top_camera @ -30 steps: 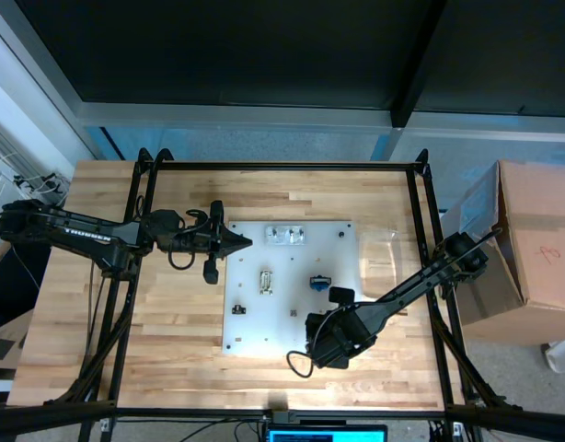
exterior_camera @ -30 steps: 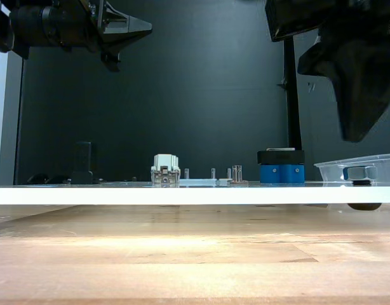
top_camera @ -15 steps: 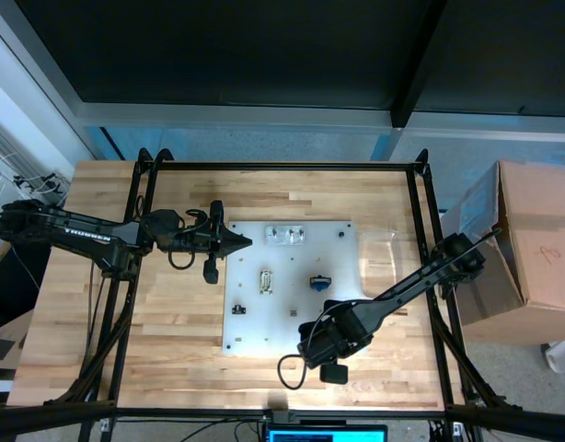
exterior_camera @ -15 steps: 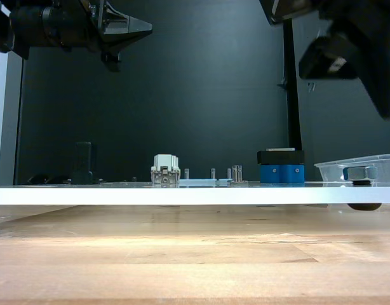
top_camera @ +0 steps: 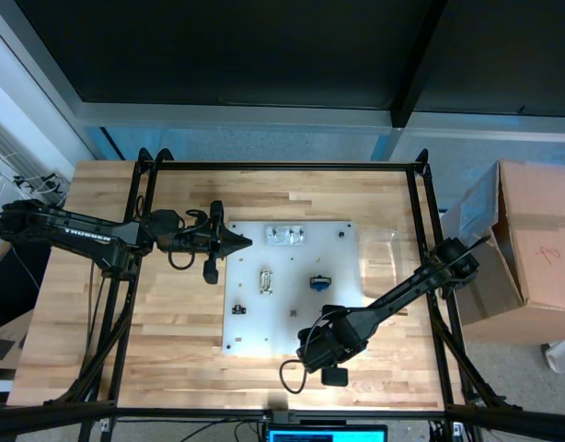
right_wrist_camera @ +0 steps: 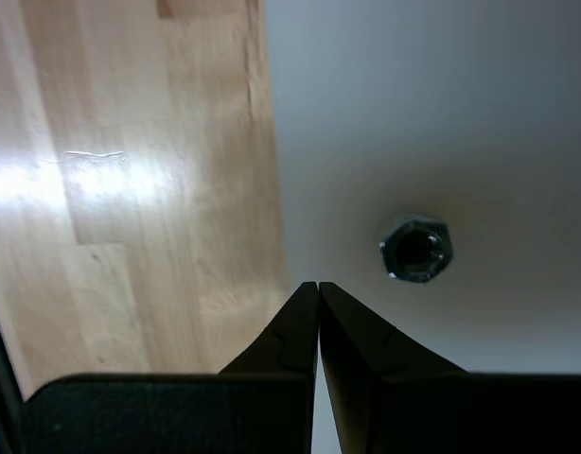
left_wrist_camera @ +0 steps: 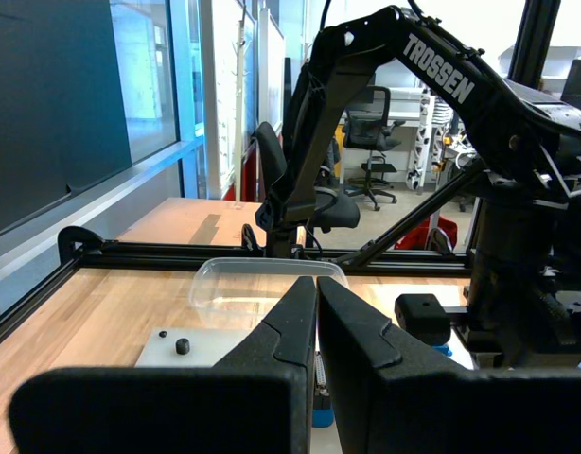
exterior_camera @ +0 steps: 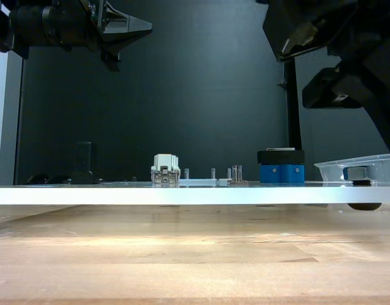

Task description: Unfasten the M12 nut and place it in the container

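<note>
The silver M12 nut sits on its stud on the white board, held by nothing. From table height the nut stands on the stud in front of the clear container. My right gripper hangs shut and empty above the board's near right edge, its tips just beside the nut. From above, the right gripper hides the nut. The container lies right of the board and looks empty. My left gripper is shut, raised over the board's far left edge.
The board carries a white connector block, a blue and black part and small silver posts. A cardboard box stands off the table's right edge. Black frame rails run around the table.
My right wrist has rolled over and the gripper has shifted slightly toward the near edge. The nut has stayed on its stud. The left arm has not moved.
</note>
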Controlling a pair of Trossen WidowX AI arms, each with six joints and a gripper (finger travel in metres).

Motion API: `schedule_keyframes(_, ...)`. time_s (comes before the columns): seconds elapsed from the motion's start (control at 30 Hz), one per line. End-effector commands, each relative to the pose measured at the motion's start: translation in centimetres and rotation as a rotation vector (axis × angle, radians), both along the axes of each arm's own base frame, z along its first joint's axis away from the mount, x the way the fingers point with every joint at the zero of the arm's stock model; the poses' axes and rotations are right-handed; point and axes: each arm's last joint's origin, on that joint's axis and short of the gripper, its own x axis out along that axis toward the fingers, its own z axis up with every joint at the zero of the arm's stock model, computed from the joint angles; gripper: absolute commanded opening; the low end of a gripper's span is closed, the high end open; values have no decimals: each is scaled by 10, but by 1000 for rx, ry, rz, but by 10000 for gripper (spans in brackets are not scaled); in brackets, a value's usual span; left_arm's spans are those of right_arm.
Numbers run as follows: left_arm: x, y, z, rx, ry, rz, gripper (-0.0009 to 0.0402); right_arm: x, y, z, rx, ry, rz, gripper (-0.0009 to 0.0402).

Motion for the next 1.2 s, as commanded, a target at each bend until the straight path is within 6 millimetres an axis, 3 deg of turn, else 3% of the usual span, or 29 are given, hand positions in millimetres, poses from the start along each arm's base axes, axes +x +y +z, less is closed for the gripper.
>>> schedule_keyframes(0.03, 0, 0, 0, 0, 0, 0, 0, 0, -2, -1, -38, -19, -13, 0)
schedule_keyframes(0.6, 0, 0, 0, 0, 0, 0, 0, 0, -4, 0, -81, -27, -16, 0)
schedule_keyframes(0.8, 0, 0, 0, 0, 0, 0, 0, -9, -17, 13, -332, -57, -78, 0)
schedule_keyframes(1.0, 0, 0, 0, 0, 0, 0, 0, -13, -17, 29, -247, -59, -95, 0)
schedule_keyframes(1.2, 0, 0, 0, 0, 0, 0, 0, -10, -8, 40, -41, 6, -51, 0)
